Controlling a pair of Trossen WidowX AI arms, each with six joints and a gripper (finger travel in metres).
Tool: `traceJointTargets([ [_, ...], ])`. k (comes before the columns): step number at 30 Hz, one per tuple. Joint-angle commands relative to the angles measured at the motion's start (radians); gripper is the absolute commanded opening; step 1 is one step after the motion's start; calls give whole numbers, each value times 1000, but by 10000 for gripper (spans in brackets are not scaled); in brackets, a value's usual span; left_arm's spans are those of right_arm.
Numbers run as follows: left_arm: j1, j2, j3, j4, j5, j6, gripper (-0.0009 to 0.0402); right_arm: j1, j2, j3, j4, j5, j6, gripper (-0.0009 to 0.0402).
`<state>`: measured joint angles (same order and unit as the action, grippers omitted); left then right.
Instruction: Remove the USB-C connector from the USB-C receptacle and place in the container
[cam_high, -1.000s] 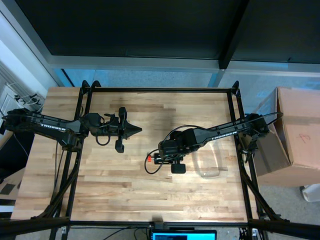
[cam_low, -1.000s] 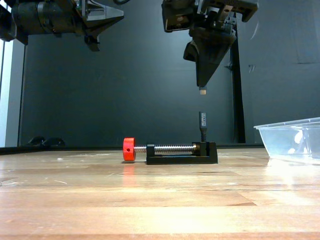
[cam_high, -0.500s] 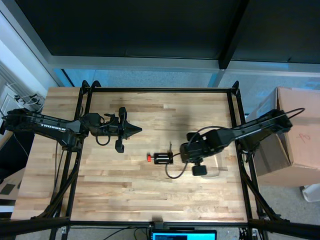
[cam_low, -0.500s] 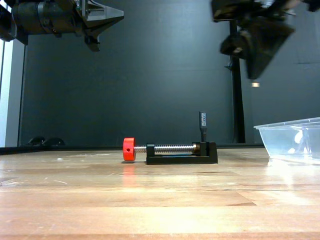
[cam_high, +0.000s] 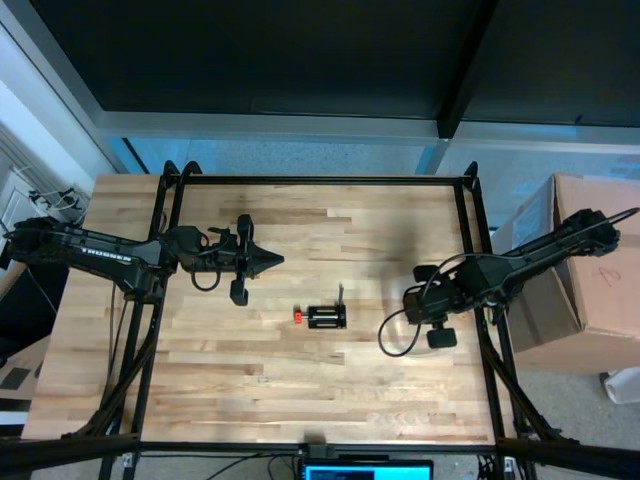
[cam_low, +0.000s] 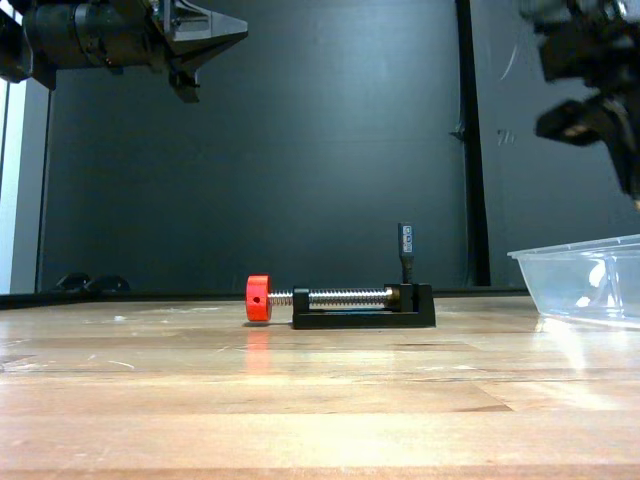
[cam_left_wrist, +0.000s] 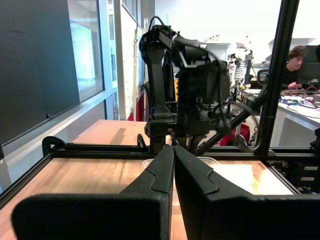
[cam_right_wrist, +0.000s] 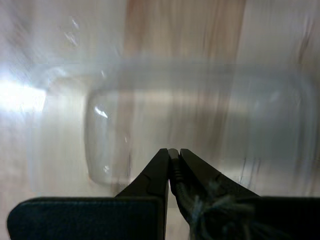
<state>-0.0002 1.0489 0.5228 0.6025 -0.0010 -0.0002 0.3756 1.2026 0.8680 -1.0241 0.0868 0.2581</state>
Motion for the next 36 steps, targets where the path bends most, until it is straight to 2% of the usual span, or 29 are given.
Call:
traceJointTargets([
  [1,0,0,0,0,0,0,0,3,-14,-52,20,-1,21,42],
  [8,0,0,0,0,0,0,0,5,-17,-77,50,0,26,104],
  [21,0,0,0,0,0,0,0,4,-17,-77,50,-1,52,268],
  [29,0,0,0,0,0,0,0,2,-17,-61,47,-2,51,317],
  [36,0,0,0,0,0,0,0,1,-17,-58,46,-1,51,326],
])
